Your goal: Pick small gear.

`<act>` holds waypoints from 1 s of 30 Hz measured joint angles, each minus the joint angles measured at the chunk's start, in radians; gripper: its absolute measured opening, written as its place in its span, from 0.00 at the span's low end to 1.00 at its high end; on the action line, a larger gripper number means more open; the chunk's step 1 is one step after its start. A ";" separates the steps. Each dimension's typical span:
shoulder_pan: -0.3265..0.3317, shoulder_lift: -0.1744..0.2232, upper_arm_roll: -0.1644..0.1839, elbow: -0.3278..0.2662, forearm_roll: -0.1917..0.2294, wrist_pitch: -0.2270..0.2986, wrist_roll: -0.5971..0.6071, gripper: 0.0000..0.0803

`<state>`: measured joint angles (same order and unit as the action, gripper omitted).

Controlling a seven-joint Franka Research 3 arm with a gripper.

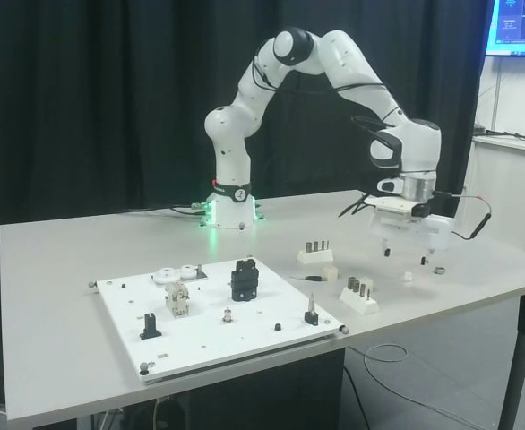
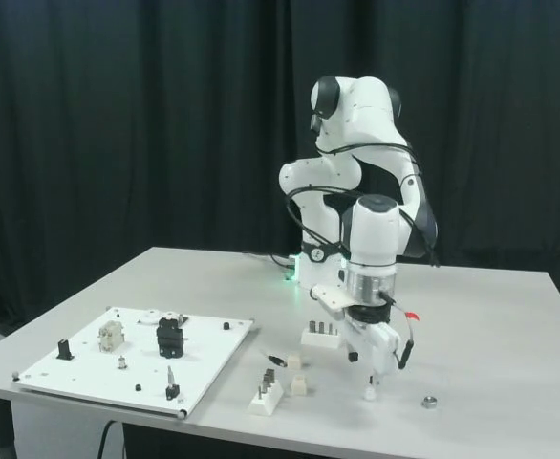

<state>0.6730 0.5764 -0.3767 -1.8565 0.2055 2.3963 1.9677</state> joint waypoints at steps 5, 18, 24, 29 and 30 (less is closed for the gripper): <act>-0.006 0.037 -0.001 0.035 -0.003 0.002 0.011 1.00; -0.015 0.088 0.004 0.082 -0.002 -0.008 0.026 1.00; -0.015 0.093 0.014 0.083 -0.002 -0.008 0.034 1.00; -0.015 0.098 0.019 0.083 -0.002 -0.008 0.036 1.00; -0.015 0.099 0.020 0.083 -0.002 -0.008 0.037 1.00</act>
<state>0.6575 0.6755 -0.3571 -1.7738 0.2034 2.3879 2.0044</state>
